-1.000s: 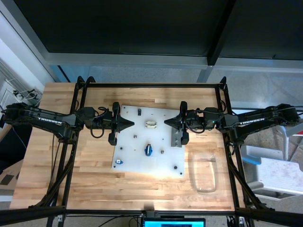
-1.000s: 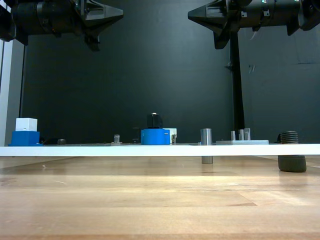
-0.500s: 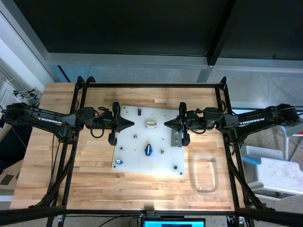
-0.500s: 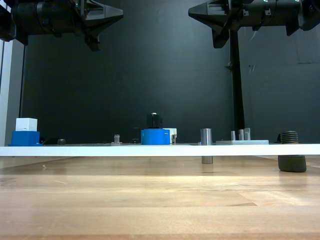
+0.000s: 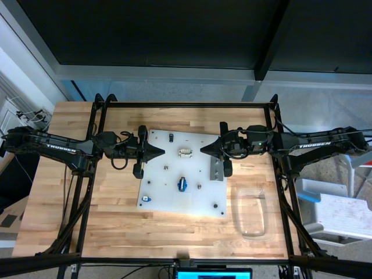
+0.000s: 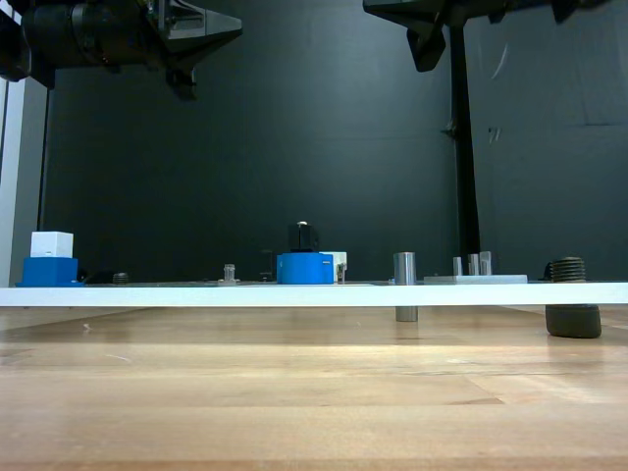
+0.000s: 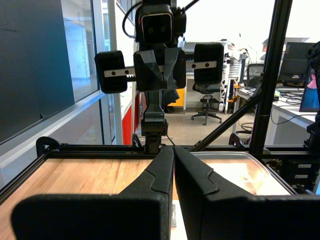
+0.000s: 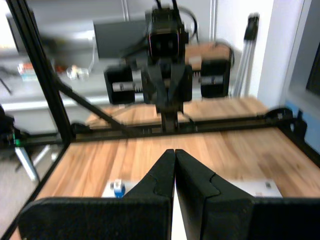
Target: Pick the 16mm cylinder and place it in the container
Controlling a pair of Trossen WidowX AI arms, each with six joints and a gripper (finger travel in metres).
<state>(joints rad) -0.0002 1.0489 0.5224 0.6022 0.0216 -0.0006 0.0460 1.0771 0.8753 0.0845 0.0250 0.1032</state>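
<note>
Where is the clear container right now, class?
In the high view the container lies on the table, right of the white board's near corner. The right gripper hangs above the board's right half, the left gripper above its left.

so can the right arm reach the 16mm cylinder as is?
Probably yes. The right gripper hangs shut, high over the board's far side; the 16mm cylinder stands exposed nearer the front, nothing above it. The left gripper is parked high, opposite.
</note>
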